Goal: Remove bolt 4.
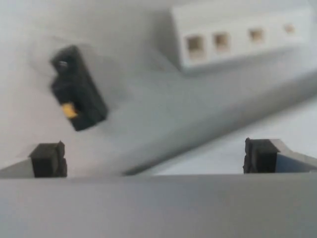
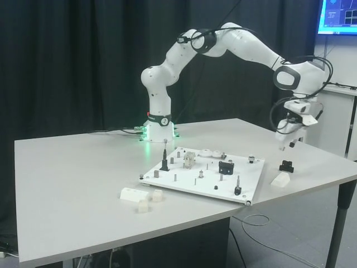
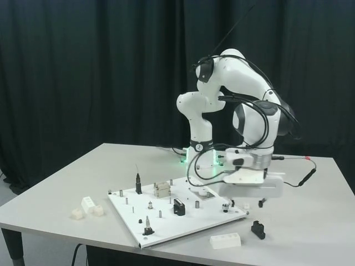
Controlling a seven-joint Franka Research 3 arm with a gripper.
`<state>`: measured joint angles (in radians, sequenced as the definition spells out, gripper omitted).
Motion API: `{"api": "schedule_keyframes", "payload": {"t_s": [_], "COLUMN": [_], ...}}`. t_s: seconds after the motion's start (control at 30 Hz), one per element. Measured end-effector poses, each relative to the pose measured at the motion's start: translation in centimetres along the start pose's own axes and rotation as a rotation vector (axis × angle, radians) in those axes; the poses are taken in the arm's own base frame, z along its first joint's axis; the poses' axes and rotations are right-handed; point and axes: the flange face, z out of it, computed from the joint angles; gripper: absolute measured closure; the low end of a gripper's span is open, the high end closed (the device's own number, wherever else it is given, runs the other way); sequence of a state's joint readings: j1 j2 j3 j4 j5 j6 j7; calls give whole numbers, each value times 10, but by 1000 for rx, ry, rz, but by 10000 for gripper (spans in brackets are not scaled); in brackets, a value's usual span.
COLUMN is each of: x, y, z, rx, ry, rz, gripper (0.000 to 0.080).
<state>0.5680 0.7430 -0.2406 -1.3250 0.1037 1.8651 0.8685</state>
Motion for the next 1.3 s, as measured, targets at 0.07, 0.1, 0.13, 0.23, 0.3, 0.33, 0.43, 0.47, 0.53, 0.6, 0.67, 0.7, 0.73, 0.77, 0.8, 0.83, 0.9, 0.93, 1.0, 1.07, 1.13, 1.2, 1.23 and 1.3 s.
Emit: {"api": "schedule_keyframes", "payload": {"t_s": [0.07, 0.1, 0.13, 0.23, 0.3, 0.33, 0.43, 0.47, 0.53, 0.6, 0.67, 0.7, 0.73, 0.77, 0.8, 0.83, 0.9, 0.93, 1.0, 1.07, 1.13, 1.2, 1.23, 1.3], "x": [3, 4, 6, 9, 10, 10, 11, 11, 11, 10, 8, 7, 5, 4, 2, 1, -2, -3, -6, -9, -11, -14, -15, -17], "y": [8, 12, 17, 31, 41, 46, 60, 64, 72, 81, 89, 93, 97, 101, 105, 109, 116, 119, 126, 131, 135, 138, 140, 141], "z": [0, -1, -1, -1, -2, -2, -3, -2, -1, 0, 2, 3, 4, 5, 6, 7, 9, 10, 13, 15, 18, 21, 22, 25], "rx": [-12, -16, -20, -30, -35, -36, -31, -28, -20, -10, -2, 3, 9, 14, 21, 28, 43, 52, 71, 90, 109, 126, 133, 145], "ry": [-6, -8, -10, -19, -25, -27, -32, -34, -35, -36, -38, -38, -38, -38, -37, -36, -32, -30, -24, -17, -11, -5, -3, 1], "rz": [54, 77, 99, 158, 195, 215, 276, 296, 330, 366, 398, 415, 431, 445, 461, 473, 490, 498, 515, 537, 561, 584, 597, 625], "gripper": [3, 3, 3, 3, 3, 3, 3, 3, 3, 3, 3, 3, 3, 3, 3, 3, 3, 3, 3, 3, 3, 3, 3, 3]}}
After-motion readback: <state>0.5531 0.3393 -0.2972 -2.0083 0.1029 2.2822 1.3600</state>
